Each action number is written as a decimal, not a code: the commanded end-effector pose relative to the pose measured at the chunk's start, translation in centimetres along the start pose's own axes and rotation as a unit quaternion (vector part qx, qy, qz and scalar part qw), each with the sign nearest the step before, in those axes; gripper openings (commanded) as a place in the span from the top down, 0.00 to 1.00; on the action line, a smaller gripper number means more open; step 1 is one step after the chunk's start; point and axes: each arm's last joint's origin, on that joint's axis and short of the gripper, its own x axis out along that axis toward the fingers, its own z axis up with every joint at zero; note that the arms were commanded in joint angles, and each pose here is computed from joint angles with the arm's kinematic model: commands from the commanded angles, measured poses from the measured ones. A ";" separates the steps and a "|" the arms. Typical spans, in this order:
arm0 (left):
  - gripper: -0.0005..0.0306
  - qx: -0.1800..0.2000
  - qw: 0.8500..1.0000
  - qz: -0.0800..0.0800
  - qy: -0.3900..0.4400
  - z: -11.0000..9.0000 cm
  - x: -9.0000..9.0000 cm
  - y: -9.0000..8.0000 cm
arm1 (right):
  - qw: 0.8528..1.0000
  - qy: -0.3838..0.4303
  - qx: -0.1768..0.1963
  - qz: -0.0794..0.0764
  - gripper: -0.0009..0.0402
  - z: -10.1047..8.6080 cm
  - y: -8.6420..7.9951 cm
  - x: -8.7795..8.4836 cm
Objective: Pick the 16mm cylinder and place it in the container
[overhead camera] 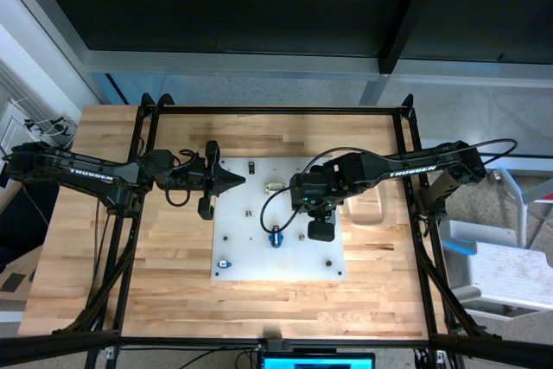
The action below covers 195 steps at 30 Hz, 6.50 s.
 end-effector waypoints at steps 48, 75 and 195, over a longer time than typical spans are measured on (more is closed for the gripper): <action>0.98 0.000 1.000 0.000 0.000 0.0 0.0 0.0 | 0.994 0.090 -0.054 -0.022 0.61 0.7 4.2 9.2; 0.98 0.000 1.000 0.000 0.000 0.0 0.0 0.0 | 0.992 0.099 -0.068 -0.027 0.52 0.5 4.2 12.7; 0.98 0.000 1.000 0.000 0.000 0.0 0.0 0.0 | 0.984 0.019 0.147 -0.096 0.97 -15.5 -7.5 1.2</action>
